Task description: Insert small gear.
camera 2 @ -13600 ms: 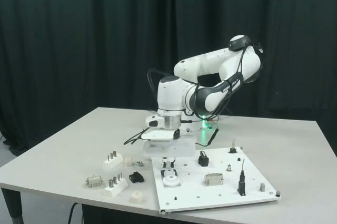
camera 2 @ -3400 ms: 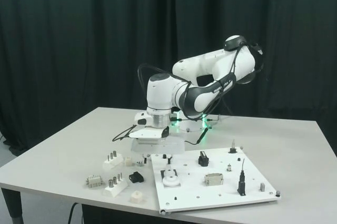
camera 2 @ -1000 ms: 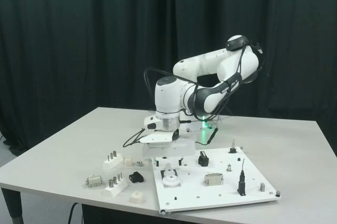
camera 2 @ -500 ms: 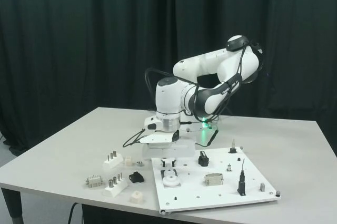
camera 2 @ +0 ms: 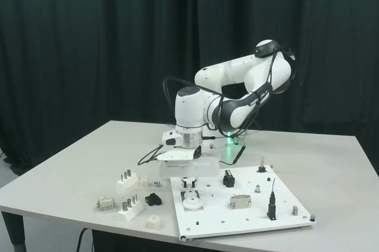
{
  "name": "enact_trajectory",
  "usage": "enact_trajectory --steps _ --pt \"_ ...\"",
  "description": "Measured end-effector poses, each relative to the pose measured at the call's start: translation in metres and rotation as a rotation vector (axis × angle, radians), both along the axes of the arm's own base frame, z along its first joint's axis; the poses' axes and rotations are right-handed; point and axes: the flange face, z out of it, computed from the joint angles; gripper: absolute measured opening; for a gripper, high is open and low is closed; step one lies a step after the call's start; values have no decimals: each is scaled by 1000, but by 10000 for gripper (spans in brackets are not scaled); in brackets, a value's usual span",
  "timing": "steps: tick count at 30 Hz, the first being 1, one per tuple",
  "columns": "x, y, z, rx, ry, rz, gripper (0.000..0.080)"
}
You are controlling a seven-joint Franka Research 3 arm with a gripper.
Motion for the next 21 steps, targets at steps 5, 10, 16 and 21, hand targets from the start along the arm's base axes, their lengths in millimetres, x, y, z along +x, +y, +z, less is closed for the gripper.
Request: enact_trajectory --steps 5,10,16,21 --pt "0 0 0 1 1 36 181" --pt "0 0 -1 2 2 82 180" --pt "0 -2 -1 -1 0 124 180" --pt "1 -3 -1 -1 -1 135 180"
